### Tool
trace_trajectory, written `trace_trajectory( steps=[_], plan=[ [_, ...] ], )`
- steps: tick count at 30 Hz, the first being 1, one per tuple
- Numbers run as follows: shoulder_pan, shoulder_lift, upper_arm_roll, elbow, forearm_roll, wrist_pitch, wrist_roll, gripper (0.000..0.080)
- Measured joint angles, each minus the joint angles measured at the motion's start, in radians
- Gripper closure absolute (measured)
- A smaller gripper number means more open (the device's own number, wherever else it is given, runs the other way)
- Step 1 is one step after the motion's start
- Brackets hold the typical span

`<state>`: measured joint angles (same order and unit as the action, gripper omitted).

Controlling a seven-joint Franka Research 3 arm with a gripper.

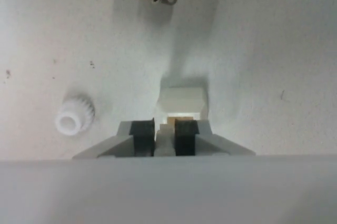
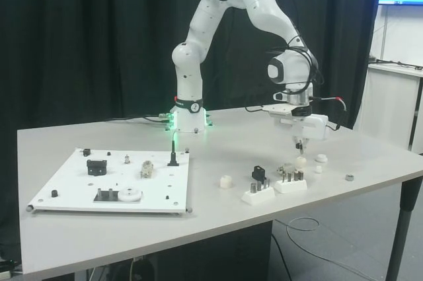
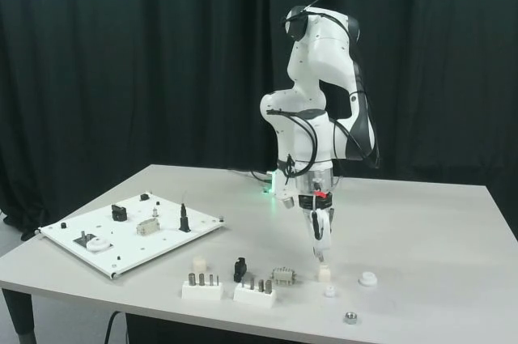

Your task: Insert Ethernet.

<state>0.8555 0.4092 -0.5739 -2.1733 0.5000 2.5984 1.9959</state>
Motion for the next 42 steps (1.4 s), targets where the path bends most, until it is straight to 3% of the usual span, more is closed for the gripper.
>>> trace_trajectory(
  steps=[23, 31, 42],
  plan=[
    [0.0, 0.0, -0.01, 0.004, -0.014, -0.002, 0.0, 0.0728],
    [0.0, -0.007, -0.04, 0.006, -0.09, -0.02, 0.0, 0.0728],
    [-0.004, -0.049, -0.128, 0.006, -0.253, -0.112, 0.0, 0.0728]
  ],
)
